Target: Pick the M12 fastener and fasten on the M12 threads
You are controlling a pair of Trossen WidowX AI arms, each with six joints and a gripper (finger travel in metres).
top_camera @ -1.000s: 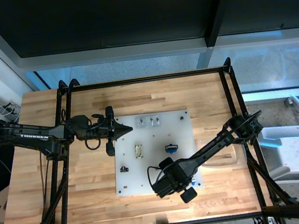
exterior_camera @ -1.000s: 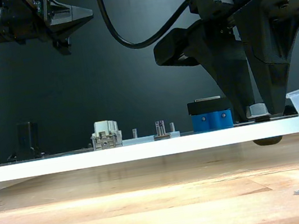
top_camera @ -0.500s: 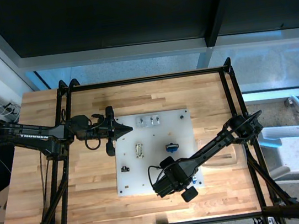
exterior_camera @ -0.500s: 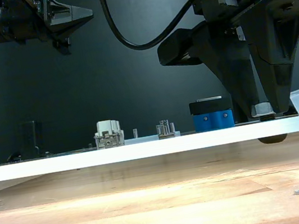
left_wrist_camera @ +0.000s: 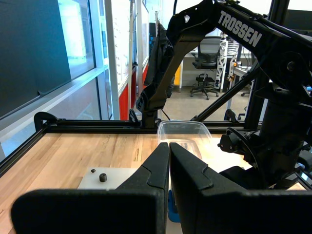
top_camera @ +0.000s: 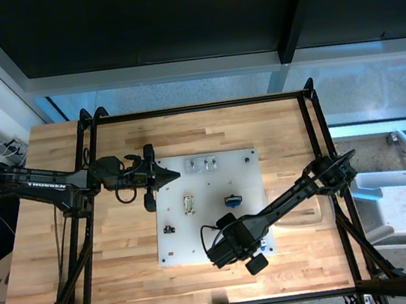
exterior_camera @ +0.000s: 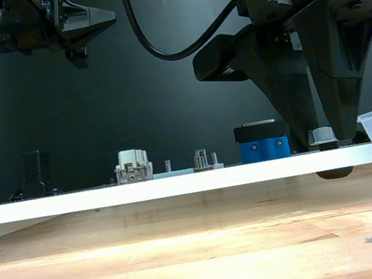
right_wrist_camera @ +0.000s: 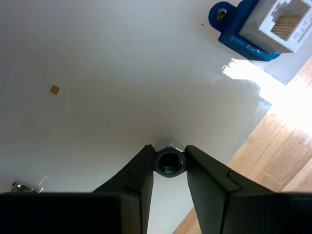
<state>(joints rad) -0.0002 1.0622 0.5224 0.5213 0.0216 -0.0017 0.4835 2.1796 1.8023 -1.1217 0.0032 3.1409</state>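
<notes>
M12 fastener [right_wrist_camera: 169,162], stud unseen, pinched by right hand [right_wrist_camera: 169,148] on board [right_wrist_camera: 97,73]; left hand [left_wrist_camera: 168,146], pressed together, hovers far-left.

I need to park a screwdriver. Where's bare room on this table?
Bare table left of the white board, nearer than the left gripper, and the strip behind the board. Crowded: the board's near right edge, where the right gripper flanks the M12 nut.

M12 nut [right_wrist_camera: 169,162] dull grey metal; board [right_wrist_camera: 97,73] smooth white, likely plastic; table [exterior_camera: 190,252] grained wood.
</notes>
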